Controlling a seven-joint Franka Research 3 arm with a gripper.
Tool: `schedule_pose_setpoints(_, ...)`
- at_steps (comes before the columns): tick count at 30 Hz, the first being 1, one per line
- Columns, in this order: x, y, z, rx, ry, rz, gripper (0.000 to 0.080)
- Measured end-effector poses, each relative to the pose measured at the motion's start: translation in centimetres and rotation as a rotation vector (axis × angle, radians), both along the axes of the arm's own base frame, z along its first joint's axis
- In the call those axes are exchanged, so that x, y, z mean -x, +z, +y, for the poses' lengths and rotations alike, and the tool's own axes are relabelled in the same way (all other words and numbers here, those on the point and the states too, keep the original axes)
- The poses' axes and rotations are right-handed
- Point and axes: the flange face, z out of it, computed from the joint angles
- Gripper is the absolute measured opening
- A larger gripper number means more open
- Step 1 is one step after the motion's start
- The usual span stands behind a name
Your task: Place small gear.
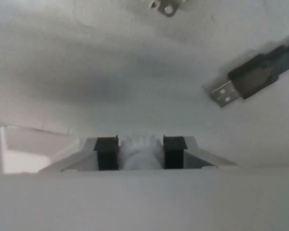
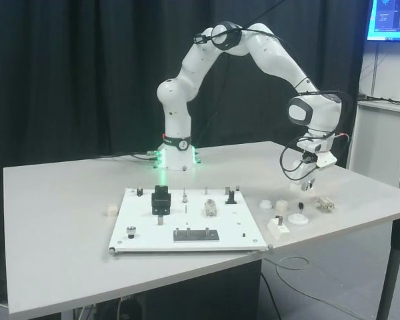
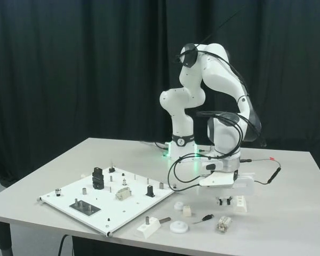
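Nearest the wrist camera, a small white gear [image 1: 140, 153] is seen clamped between the two black fingers [image 1: 106, 152] of the gripper [image 1: 140, 154], held above the grey desk [image 1: 111, 72]. Below it on the desk a black plug with a bare metal end [image 1: 248, 77] is lying, and part of a small metal connector [image 1: 167, 6] is caught at the picture's edge.

From the room cameras the white arm [image 2: 267, 53] is seen bolted near the back of the desk [image 2: 53, 200], with green light at its base [image 2: 177, 155]. The gripper [image 3: 227, 201] is held low over the desk, well apart from a white board [image 2: 187, 223] that carries black blocks, pegs and a dark plate. Between board and gripper several loose parts are scattered: a large white gear [image 3: 178, 227], a white block with a peg [image 3: 148, 228], a small white cube [image 3: 187, 210] and the metal connector [image 3: 223, 224]. Black curtains [image 3: 69, 64] are hung behind the desk, and a white cabinet [image 2: 380, 140] with a screen [image 2: 390, 20] above it is seen at one side
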Motion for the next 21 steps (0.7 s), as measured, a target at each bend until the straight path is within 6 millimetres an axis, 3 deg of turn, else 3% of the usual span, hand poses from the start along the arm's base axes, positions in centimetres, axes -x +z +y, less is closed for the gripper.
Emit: schedule_pose_setpoints(21, 1.9, -2.6, 0.7, -0.003, -0.03, -0.085, 0.0194)
